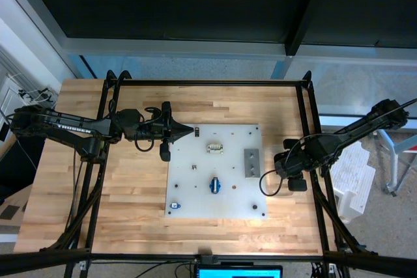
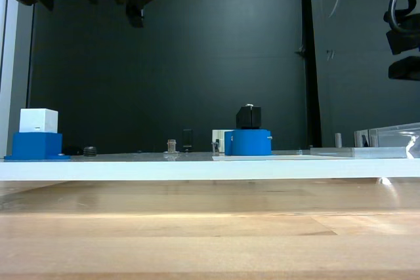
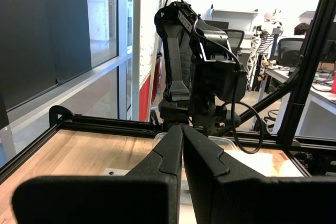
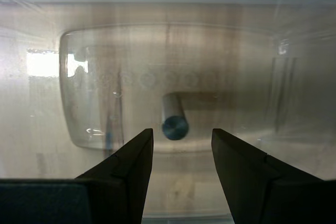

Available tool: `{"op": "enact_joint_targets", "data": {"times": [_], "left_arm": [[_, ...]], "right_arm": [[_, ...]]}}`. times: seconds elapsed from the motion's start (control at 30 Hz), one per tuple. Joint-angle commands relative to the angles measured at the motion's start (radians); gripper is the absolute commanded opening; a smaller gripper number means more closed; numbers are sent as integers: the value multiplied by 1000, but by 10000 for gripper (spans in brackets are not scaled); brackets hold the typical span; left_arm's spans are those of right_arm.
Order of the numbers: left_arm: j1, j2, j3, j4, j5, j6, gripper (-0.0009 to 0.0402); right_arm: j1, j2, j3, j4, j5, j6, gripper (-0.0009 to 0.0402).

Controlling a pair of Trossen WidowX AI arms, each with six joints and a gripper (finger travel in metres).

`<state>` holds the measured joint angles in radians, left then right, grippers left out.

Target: Pick the 16mm cylinder and install on the taskboard

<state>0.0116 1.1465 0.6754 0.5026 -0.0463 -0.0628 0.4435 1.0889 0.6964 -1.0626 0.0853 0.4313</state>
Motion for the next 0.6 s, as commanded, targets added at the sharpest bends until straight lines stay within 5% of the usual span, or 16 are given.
{"op": "enact_joint_targets", "data": {"times": [0.03,0.6], "left_arm": [[0,0,0,0,0,0,0],[0,0,0,0,0,0,0]], "right_arm": [[2,16,-1,0,2,14,176],[11,69,-72,121,-2,64,188]]}}
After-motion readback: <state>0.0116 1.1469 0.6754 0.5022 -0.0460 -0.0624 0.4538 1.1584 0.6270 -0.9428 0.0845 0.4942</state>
